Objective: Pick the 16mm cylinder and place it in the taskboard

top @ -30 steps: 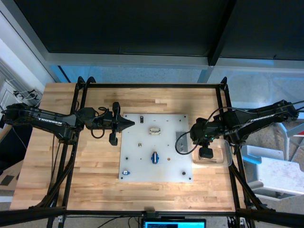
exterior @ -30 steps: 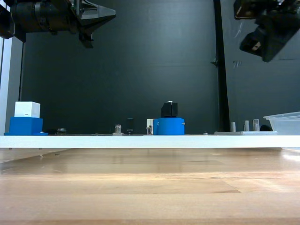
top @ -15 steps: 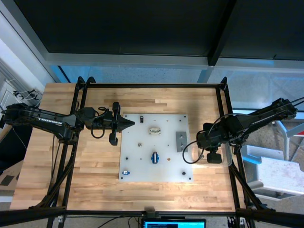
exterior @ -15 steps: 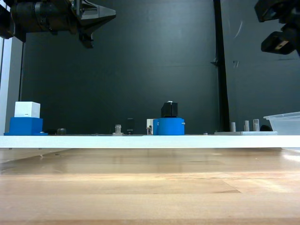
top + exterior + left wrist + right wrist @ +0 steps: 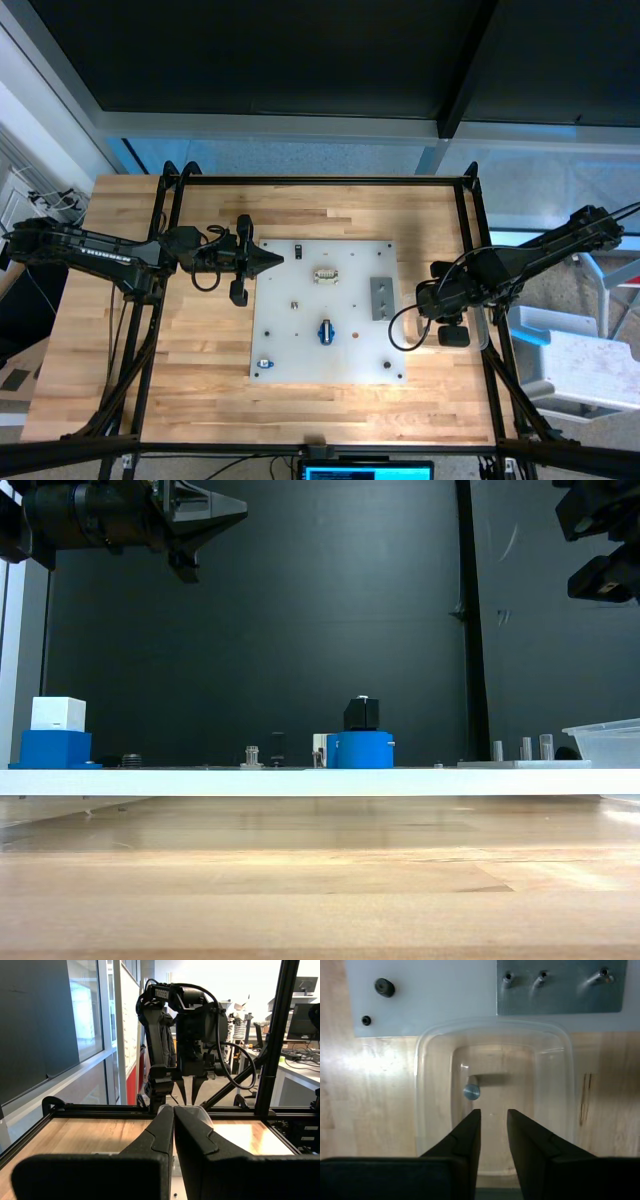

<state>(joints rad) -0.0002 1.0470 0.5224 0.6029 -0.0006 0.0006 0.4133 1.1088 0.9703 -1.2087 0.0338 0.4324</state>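
Over the bin (image 5: 421, 1110) my right end effector (image 5: 493, 1116) hangs spread apart, ready for the cylinder (image 5: 471, 1091) inside. Far from the bin, my left end effector (image 5: 173, 1112) sits squeezed tight.

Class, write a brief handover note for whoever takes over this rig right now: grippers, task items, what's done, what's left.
Left gripper: shut, empty, parked high over the left edge of the taskboard.
Right gripper: open, empty, hovering above the clear bin.
16mm cylinder: lying in the bin, not grasped.
Done: nothing placed.
Left: descend, grasp the cylinder, carry it to the taskboard, insert it.
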